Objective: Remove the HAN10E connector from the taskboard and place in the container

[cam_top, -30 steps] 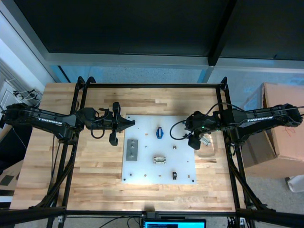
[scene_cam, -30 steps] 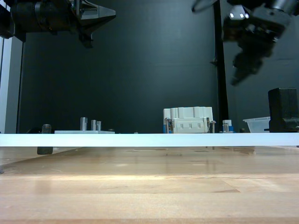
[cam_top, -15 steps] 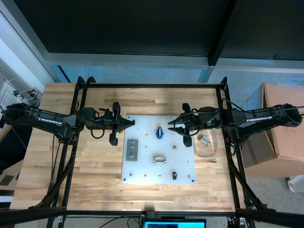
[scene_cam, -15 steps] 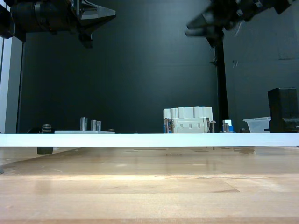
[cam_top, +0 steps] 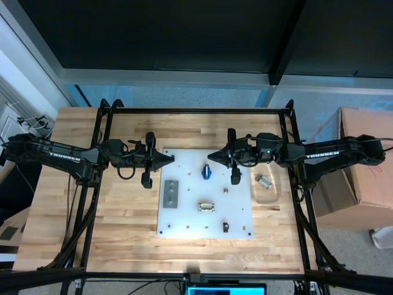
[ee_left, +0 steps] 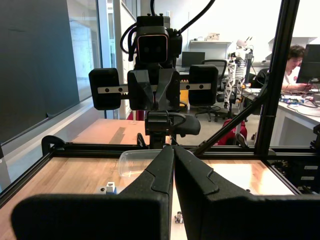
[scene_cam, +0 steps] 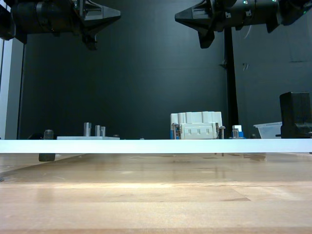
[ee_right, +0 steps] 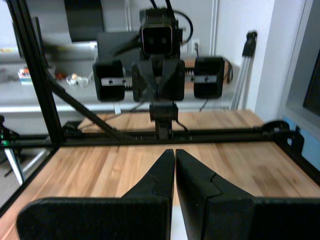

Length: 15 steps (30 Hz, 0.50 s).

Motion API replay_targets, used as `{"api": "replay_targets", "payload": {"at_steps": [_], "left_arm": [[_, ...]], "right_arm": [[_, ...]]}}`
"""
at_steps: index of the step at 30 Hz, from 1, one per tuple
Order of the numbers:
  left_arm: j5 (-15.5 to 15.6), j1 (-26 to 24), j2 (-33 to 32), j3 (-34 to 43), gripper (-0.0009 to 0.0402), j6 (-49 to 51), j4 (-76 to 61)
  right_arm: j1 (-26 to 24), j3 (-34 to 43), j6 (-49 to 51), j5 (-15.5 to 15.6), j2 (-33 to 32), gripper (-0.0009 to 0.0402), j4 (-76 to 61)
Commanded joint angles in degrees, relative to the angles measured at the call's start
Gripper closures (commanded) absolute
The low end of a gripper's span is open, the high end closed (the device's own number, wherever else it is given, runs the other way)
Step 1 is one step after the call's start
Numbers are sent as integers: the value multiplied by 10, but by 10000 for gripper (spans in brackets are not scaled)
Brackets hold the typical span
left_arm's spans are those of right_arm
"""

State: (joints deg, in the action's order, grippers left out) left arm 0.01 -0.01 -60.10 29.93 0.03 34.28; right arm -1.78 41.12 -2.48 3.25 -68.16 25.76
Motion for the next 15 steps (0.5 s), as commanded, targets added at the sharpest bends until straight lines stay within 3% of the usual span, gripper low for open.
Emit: {"api": "replay_targets", "payload": {"at_steps": [1, 15], "left_arm": [[0, 0, 0, 0, 393, 0, 0], [0, 0, 0, 0, 393, 0, 0]], "right_arm": [[-1, -17, 0, 0, -7, 392, 41], [-1, -42, 0, -7, -3, 393, 72]]}}
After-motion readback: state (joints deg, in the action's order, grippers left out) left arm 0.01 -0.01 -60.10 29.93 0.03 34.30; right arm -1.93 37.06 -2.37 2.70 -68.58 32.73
